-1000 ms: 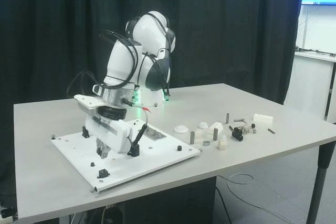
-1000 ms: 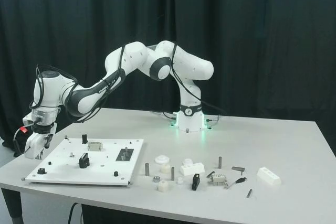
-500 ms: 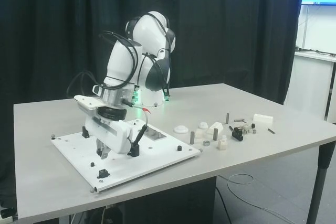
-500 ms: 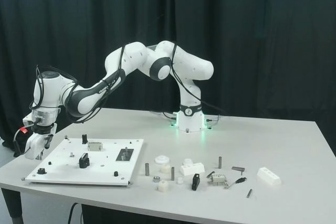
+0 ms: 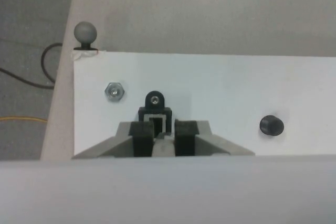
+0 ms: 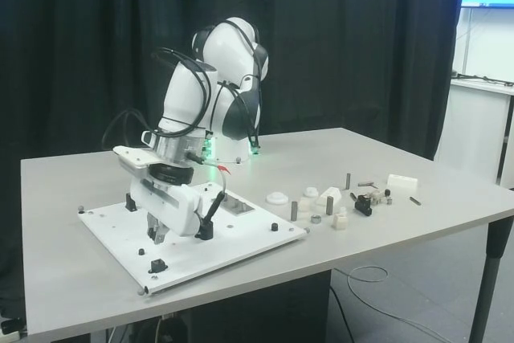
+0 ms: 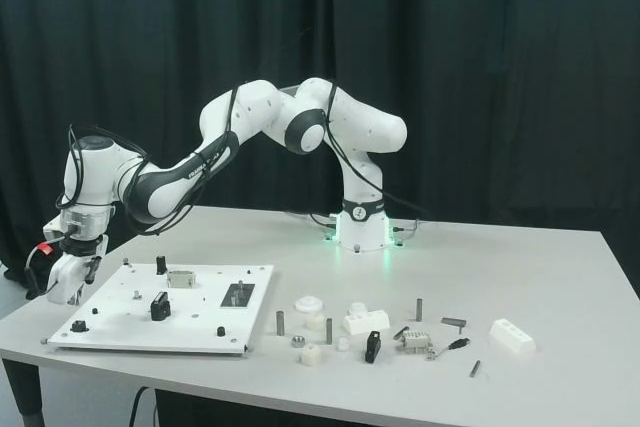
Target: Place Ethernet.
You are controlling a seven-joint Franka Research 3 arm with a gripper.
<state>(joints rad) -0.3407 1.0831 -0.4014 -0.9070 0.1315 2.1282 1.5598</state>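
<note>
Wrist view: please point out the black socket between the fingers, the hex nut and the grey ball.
black socket (image 5: 155, 109), wrist view, its upper body.
hex nut (image 5: 114, 92), wrist view, its centre.
grey ball (image 5: 85, 33), wrist view, its middle.

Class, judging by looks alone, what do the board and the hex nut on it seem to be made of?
Board: probably white plastic or painted sheet, going by its flat, matte, uniform face. Hex nut: likely metal, grey with a bright glint on its facets.

In the wrist view the white camera housing cuts off the black pincer (image 5: 163, 139) fingers' upper parts, and they cover the near side of the small black Ethernet socket (image 5: 155, 109). In the second room view the pincer is hidden behind the white wrist (image 7: 68, 277).
</note>
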